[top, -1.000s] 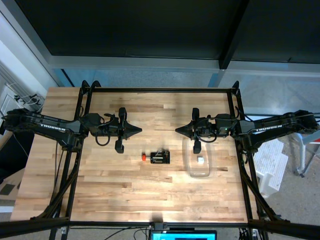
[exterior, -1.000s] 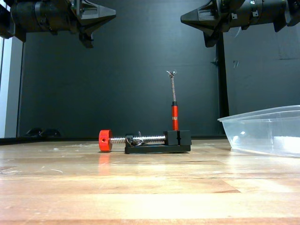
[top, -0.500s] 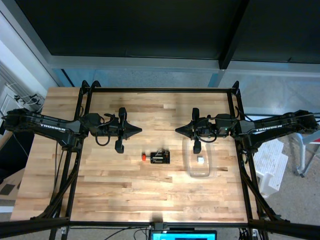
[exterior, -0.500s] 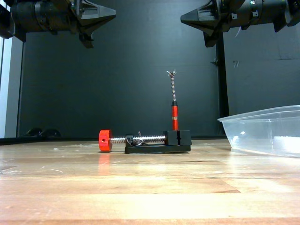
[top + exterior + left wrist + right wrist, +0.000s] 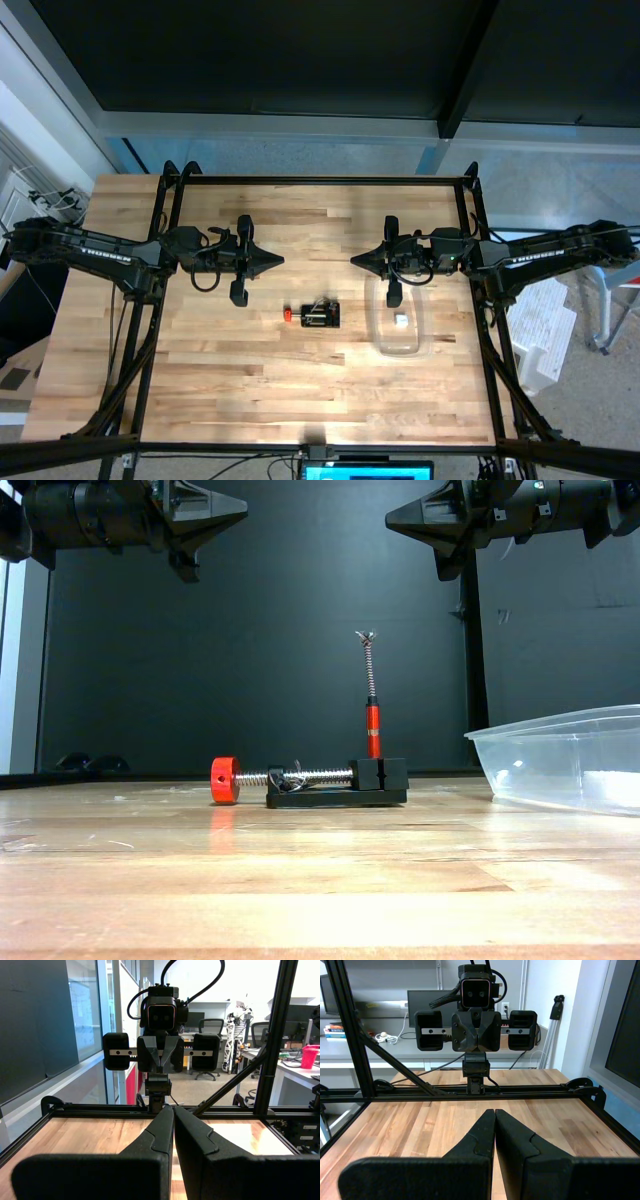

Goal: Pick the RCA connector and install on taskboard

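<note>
The taskboard (image 5: 322,316) is a small black block on the table's middle, with an orange-red knob (image 5: 225,779) at its left end. A slim red plug with a silvery spring tail (image 5: 372,728), seemingly the RCA connector, stands upright on the block's right end. My left gripper (image 5: 280,261) hovers high, left of and behind the block, fingers shut and empty (image 5: 173,1110). The right gripper (image 5: 353,260) hangs at the same height facing it, also shut on nothing (image 5: 494,1112). Both are well above the block (image 5: 335,783).
A clear plastic tray (image 5: 383,340) lies right of the block, below the right gripper, with a small white piece (image 5: 400,320) in it. A black frame (image 5: 320,181) borders the wooden table. In each wrist view the opposite arm faces me.
</note>
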